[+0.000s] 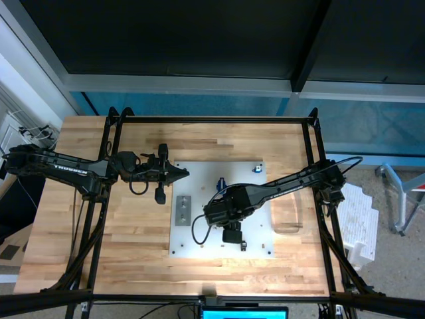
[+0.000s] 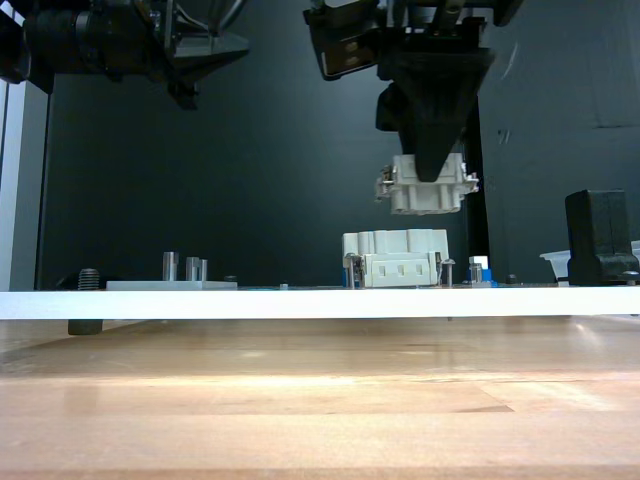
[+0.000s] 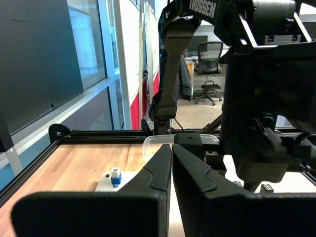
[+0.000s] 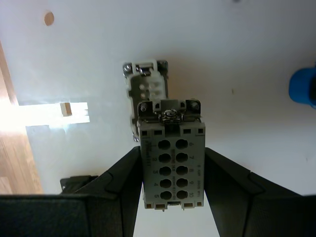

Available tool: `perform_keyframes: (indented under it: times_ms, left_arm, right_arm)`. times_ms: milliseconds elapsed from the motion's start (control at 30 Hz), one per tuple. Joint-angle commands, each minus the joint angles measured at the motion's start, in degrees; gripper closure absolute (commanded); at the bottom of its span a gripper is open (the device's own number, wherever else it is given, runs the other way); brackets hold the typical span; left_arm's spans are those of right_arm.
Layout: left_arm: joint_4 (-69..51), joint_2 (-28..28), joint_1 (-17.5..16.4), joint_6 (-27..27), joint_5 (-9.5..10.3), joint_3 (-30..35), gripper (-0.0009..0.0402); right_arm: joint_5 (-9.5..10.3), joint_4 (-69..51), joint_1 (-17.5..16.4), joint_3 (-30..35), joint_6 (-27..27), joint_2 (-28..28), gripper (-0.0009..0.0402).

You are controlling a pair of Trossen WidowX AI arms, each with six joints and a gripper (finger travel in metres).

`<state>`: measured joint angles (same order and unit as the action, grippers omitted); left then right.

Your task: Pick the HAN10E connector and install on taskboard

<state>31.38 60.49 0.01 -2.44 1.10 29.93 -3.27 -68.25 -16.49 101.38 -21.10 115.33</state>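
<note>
- Butcher-block wooden table (image 1: 133,266) catches a bright glare.
- Tall windows (image 3: 84,49) line one wall.
- Office chair (image 3: 211,55) sits on the tan floor (image 3: 197,113) beyond.

My left gripper (image 1: 180,174) hangs over the far left corner of the taskboard (image 1: 199,247), fingers drawn to a point aimed right. My right gripper (image 1: 234,234) is over the board's near middle, right of the grey block (image 1: 182,209) and nearer than the blue part (image 1: 221,182). A clear tray (image 1: 290,216) lies on the table (image 1: 133,226) at the board's right edge.
</note>
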Motion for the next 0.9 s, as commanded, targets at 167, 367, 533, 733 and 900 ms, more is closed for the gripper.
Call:
perform_keyframes:
  times_ms: [167, 367, 533, 733, 900]
  left_arm:
    - [0.0, 0.0, -0.02, -0.02, -0.02, 0.02, 0.0392]
    - [0.0, 0.0, -0.02, -0.02, -0.02, 0.02, 0.0392]
    - [0.0, 0.0, 0.0, -0.02, -0.02, 0.02, 0.0392]
    - [0.0, 0.0, 0.0, -0.02, -0.02, 0.02, 0.0392]
    - [0.0, 0.0, 0.0, -0.02, -0.02, 0.02, 0.0392]
  right_arm:
    - [-0.07, -0.28, -0.28, 4.17, 1.03, 3.74, 0.0381]
    - [-0.02, 0.24, -0.39, 5.18, 1.01, 5.11, 0.0381]
    - [-0.15, 0.57, -0.42, 5.11, 0.98, 5.11, 0.0381]
    - [-0.17, 1.05, -0.39, 4.94, 1.03, 5.55, 0.0381]
    - [-0.13, 1.46, -0.39, 4.94, 1.4, 6.51, 0.0381]
